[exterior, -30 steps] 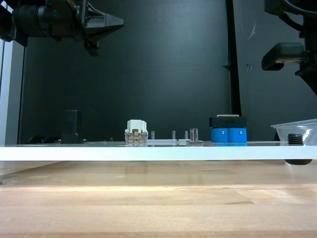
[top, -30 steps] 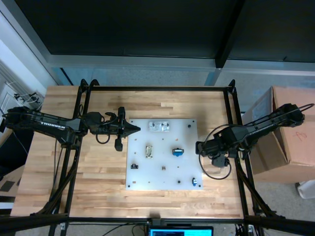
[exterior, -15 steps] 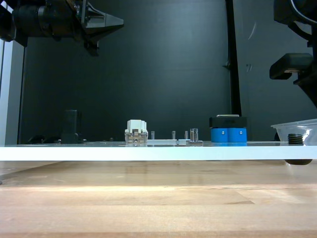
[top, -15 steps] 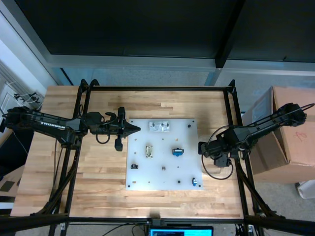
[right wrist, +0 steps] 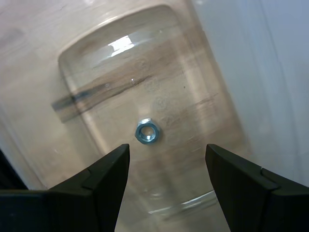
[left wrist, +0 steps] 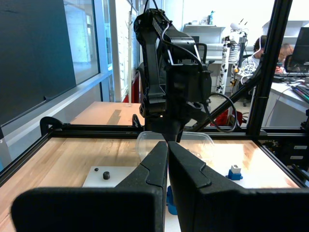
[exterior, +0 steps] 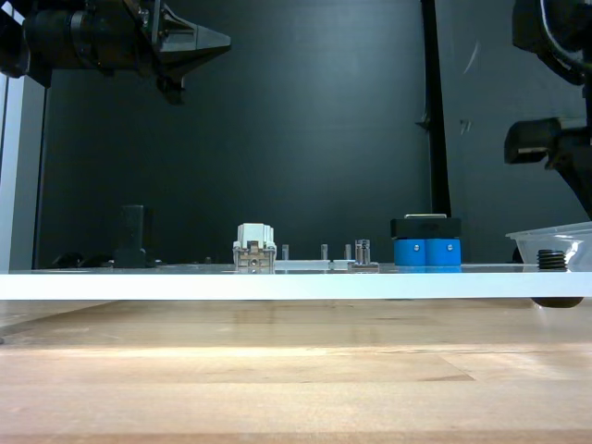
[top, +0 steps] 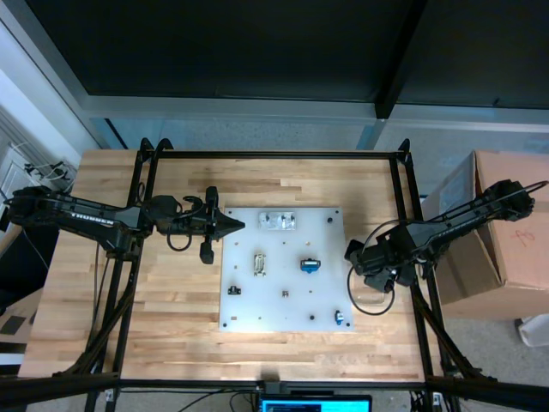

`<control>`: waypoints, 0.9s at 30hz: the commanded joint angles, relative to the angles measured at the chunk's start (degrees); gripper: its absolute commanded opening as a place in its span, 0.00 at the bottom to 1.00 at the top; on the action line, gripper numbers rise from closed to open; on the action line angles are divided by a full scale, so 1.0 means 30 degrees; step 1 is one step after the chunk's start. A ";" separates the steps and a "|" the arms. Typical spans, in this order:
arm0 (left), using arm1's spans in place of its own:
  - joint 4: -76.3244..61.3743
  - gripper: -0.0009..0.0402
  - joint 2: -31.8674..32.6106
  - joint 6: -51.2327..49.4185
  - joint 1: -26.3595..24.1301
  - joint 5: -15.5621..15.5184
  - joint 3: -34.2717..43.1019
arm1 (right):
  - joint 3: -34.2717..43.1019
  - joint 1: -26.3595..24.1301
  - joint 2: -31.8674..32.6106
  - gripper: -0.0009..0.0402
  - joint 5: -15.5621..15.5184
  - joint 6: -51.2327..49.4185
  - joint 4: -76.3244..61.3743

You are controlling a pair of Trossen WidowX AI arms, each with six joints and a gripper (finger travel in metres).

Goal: Pick the M12 nut and place it on its threads and fasten

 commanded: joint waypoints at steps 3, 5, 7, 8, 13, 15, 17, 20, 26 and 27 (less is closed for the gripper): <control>0.0000 0.02 0.0000 0.0007 0.0007 0.0000 0.0007 | -0.1137 0.0007 0.0029 0.51 0.0000 0.0656 0.1268; 0.0000 0.02 0.0000 0.0007 0.0000 0.0000 0.0007 | -0.1421 0.0000 0.0058 0.50 0.0015 0.0823 0.1698; 0.0000 0.02 0.0000 0.0007 0.0000 0.0000 0.0007 | -0.1625 0.0000 0.0197 0.50 0.0022 0.1494 0.2055; 0.0000 0.02 0.0000 0.0007 0.0000 0.0000 0.0007 | -0.1705 -0.0007 0.0306 0.50 0.0022 0.2033 0.2244; 0.0000 0.02 0.0000 0.0007 0.0007 0.0000 0.0007 | -0.2040 0.0000 0.0918 0.50 0.0007 0.3126 0.2710; 0.0007 0.02 0.0000 0.0007 0.0000 0.0000 0.0007 | -0.2200 0.0007 0.1049 0.50 0.0007 0.3133 0.2914; 0.0000 0.02 0.0000 0.0007 0.0000 0.0000 0.0007 | -0.2404 0.0015 0.1100 0.50 0.0007 0.3140 0.3228; 0.0000 0.02 0.0000 0.0007 0.0000 0.0000 0.0007 | -0.2681 0.0022 0.1202 0.50 0.0007 0.3140 0.3636; 0.0000 0.02 0.0000 0.0007 0.0000 0.0000 0.0007 | -0.3075 0.0022 0.1304 0.50 -0.0015 0.3198 0.3905; 0.0000 0.02 0.0000 0.0007 0.0007 0.0000 0.0007 | -0.3104 0.0022 0.1304 0.50 -0.0124 0.3198 0.3905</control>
